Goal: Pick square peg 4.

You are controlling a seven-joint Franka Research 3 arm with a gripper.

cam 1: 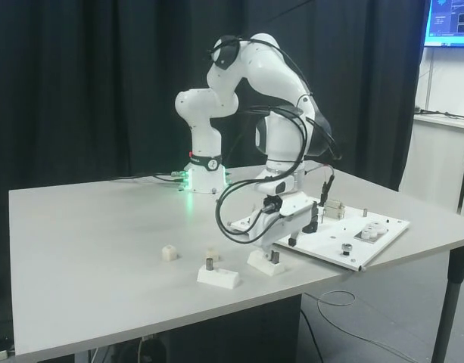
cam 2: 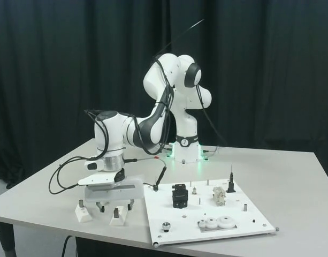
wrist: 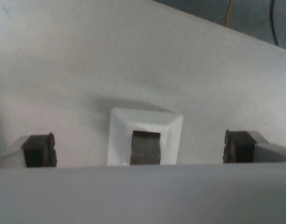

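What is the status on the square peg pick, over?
Gripper open, fingers either side of the square peg. Peg upright in its white holder, not gripped. Nothing between fingers and peg.

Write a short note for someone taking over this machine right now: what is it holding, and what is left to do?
Tool: open, holding nothing, one finger on each side of the target.
Square peg: standing upright in its white holder on the grey table, centred between the fingers.
Done: the arm is lined up above the peg.
Left: probably lower a little, close on the peg, lift it out.
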